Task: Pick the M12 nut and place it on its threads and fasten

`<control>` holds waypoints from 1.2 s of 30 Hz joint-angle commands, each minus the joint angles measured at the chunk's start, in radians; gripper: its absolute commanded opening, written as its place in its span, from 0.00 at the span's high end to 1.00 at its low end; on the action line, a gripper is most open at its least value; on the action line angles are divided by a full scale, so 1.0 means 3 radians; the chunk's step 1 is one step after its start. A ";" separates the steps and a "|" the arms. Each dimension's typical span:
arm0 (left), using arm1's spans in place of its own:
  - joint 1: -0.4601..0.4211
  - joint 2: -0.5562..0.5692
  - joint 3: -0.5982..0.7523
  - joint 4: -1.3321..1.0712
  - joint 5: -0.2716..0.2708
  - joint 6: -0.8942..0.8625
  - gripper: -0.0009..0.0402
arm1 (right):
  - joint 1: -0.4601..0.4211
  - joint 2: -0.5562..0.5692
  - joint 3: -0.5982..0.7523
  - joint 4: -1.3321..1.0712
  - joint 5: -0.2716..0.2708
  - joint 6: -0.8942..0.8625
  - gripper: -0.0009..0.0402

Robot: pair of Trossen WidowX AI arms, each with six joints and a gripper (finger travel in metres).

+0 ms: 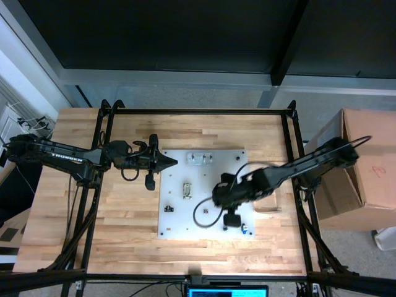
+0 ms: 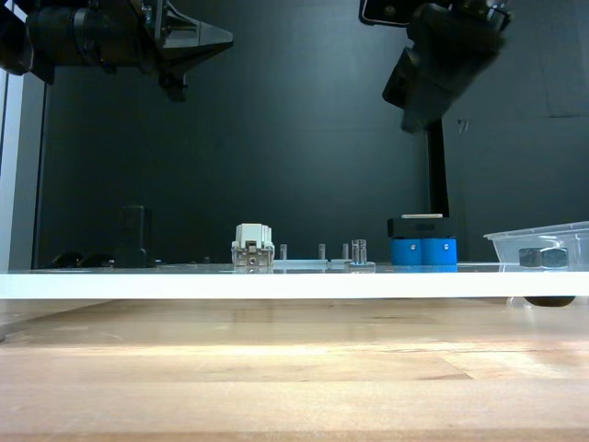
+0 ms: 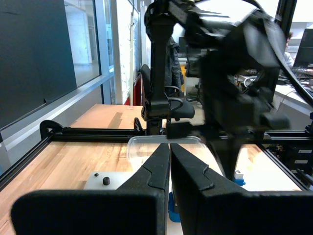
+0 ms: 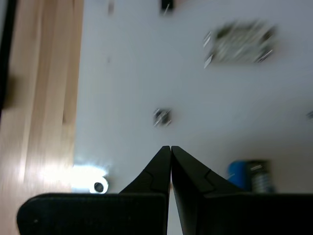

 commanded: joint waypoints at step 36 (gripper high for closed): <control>0.0001 0.0000 0.0000 0.0000 0.0001 0.0000 0.98 | -0.1277 -0.1821 -0.2251 0.3688 -0.0570 -0.0764 0.98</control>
